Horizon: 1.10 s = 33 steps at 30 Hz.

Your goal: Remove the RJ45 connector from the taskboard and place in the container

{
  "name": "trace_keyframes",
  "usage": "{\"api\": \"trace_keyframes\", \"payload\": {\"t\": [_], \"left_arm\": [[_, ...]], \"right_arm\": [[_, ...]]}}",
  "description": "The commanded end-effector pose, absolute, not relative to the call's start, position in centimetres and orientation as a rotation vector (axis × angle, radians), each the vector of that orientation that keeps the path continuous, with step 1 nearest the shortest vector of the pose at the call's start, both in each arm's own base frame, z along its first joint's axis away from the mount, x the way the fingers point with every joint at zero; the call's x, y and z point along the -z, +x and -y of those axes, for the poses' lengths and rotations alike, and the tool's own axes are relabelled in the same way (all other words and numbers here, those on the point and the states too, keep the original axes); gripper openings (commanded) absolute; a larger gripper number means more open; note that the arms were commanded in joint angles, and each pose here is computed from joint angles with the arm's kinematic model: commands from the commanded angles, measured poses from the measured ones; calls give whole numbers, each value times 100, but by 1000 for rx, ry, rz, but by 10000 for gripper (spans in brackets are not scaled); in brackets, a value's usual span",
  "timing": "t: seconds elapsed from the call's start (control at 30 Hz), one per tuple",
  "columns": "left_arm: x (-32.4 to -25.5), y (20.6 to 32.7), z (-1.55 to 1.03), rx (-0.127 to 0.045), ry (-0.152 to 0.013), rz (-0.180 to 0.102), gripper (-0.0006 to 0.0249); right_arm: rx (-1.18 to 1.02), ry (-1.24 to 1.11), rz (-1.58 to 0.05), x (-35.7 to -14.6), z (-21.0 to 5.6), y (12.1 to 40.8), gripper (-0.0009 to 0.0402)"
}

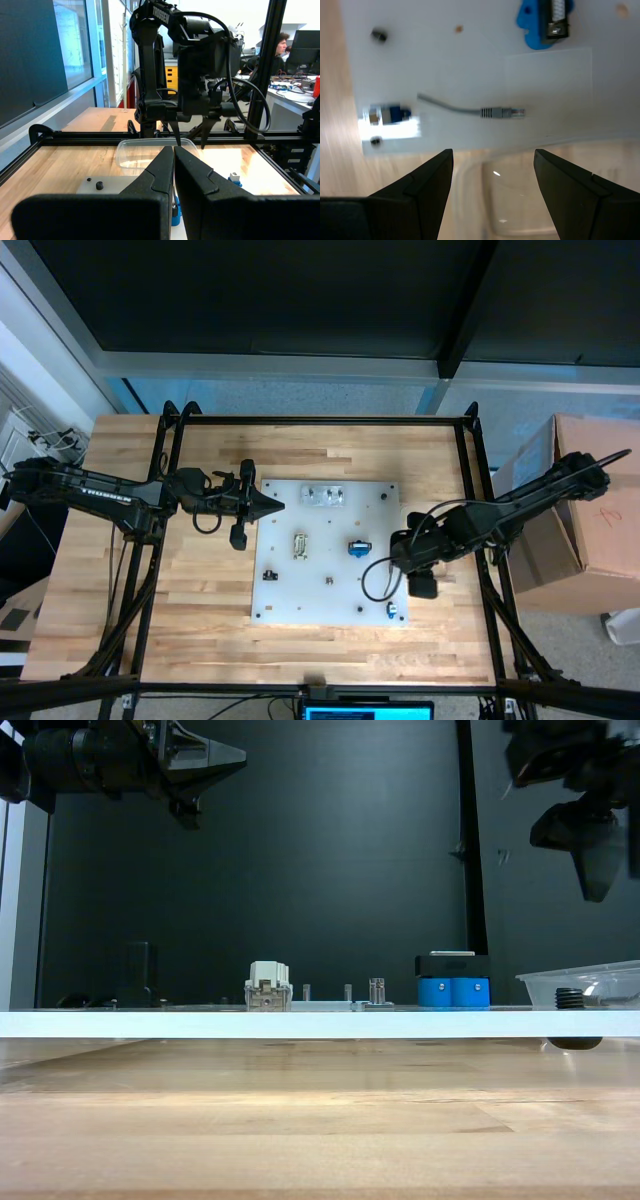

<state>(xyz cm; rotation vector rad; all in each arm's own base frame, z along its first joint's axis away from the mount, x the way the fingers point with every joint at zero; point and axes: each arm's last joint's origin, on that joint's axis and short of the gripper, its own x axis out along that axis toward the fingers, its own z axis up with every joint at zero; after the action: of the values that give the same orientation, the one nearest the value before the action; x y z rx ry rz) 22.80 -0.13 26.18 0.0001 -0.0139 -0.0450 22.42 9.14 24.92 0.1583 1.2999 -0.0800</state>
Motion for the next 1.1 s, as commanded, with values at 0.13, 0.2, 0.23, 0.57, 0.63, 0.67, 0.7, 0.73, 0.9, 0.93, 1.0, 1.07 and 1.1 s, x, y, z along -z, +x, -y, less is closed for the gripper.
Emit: {"api": "trace_keyframes", "payload": {"t": [0.13, 0.2, 0.23, 0.57, 0.63, 0.67, 0.7, 0.73, 0.9, 0.93, 1.0, 1.07, 1.1], "left_arm": [[-2619, 2281, 13, 45, 0, 14, 0], [-2619, 2281, 13, 45, 0, 14, 0], [-2619, 2281, 13, 45, 0, 14, 0], [-2619, 2281, 13, 45, 0, 14, 0], [-2619, 2281, 13, 45, 0, 14, 0], [-2619, 2281, 13, 45, 0, 14, 0], [-2619, 2281, 13, 45, 0, 14, 0], [-2619, 2281, 13, 45, 0, 14, 0], [-2619, 2281, 13, 45, 0, 14, 0], [-2619, 2281, 13, 45, 0, 14, 0], [-2619, 2281, 13, 45, 0, 14, 0], [-2619, 2281, 14, 45, 0, 14, 0], [-2619, 2281, 13, 45, 0, 14, 0]], "right_arm": [[241, 326, -1325, -2414, -994, 2451, 224], [299, 383, -1329, -2376, -1009, 2500, 224], [332, 414, -1333, -2352, -1009, 2525, 224], [474, 574, -1388, -2051, -1008, 2728, 224], [491, 583, -1393, -1999, -1001, 2762, 224], [499, 585, -1395, -1977, -997, 2775, 224], [506, 584, -1399, -1951, -991, 2790, 224], [515, 582, -1403, -1928, -986, 2800, 224], [547, 605, -1407, -1835, -960, 2859, 224], [558, 617, -1404, -1832, -950, 2865, 224], [599, 648, -1388, -1832, -930, 2871, 224], [627, 666, -1376, -1835, -913, 2873, 224], [629, 669, -1377, -1833, -913, 2872, 224]]}}
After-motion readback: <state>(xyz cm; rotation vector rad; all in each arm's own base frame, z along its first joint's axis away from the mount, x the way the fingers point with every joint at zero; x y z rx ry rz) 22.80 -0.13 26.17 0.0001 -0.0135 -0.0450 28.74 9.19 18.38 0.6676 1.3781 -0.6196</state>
